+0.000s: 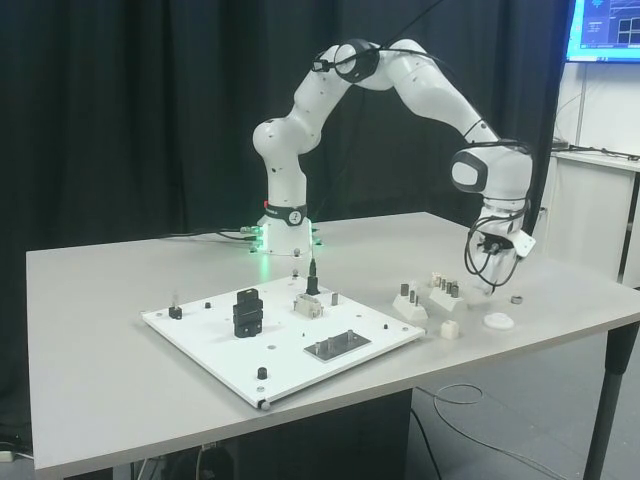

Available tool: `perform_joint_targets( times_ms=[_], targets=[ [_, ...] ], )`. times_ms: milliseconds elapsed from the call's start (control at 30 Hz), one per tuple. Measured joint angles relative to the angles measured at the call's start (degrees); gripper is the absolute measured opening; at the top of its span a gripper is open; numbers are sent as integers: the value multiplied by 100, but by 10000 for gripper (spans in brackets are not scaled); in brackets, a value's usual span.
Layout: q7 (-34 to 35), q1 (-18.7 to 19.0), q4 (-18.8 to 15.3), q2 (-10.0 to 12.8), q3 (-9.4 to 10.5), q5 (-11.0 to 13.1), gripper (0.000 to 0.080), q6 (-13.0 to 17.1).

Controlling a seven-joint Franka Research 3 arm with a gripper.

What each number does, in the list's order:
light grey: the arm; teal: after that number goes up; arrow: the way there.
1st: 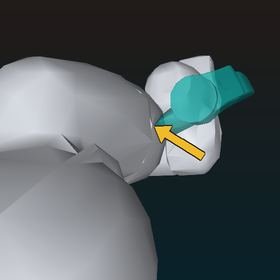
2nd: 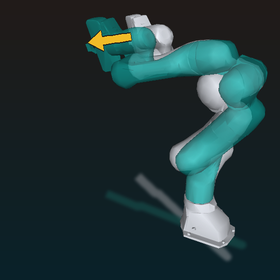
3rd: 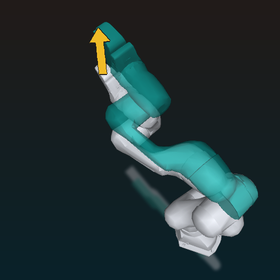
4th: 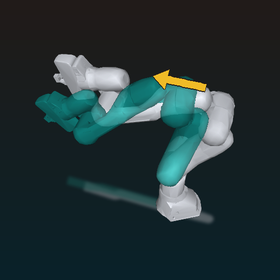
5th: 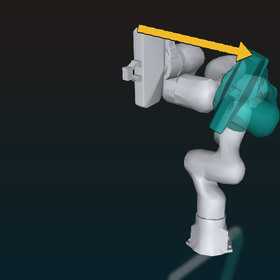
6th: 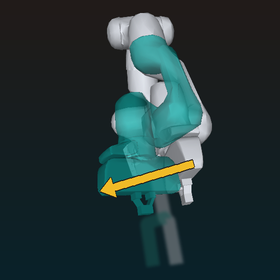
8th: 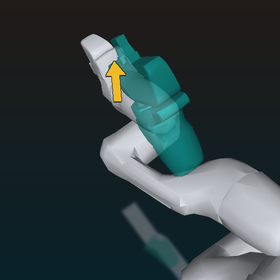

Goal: Insert BNC.

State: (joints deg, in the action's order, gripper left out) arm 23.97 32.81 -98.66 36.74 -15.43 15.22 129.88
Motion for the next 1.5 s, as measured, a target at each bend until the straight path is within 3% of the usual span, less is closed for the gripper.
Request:
perform_joint_targets(
  times_ms=[967,1167,1500],
  targets=[
    [29,-32,41,-38,-109,0,126,-43],
    [11,-31,43,-149,-189,-47,126,-310],
    [-66,-36,26,-413,-359,-341,126,-881]
  ],
)
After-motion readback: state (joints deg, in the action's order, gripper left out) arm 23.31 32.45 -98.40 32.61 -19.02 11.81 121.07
